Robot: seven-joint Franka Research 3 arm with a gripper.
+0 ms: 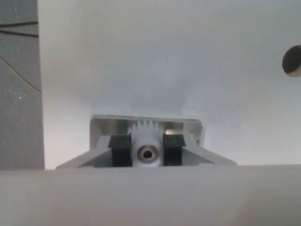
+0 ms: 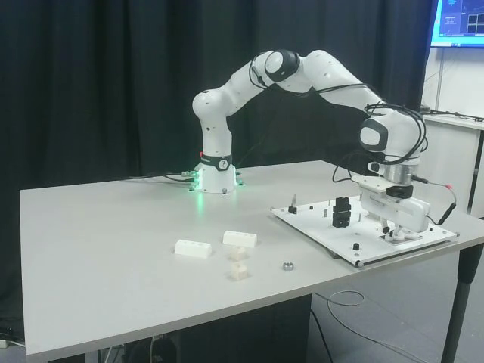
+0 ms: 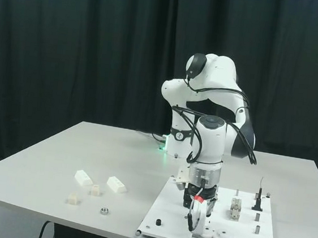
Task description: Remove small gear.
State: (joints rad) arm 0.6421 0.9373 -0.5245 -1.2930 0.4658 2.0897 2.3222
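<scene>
Grasp step: small gear is clamped betw. black pads of gripper, low over white board. Next, a straight vertical lift is req'd.

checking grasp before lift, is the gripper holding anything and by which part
Yes: the gripper is shut on the small gear, its two black fingers pressing the gear's opposite sides, bore facing the wrist camera.
</scene>
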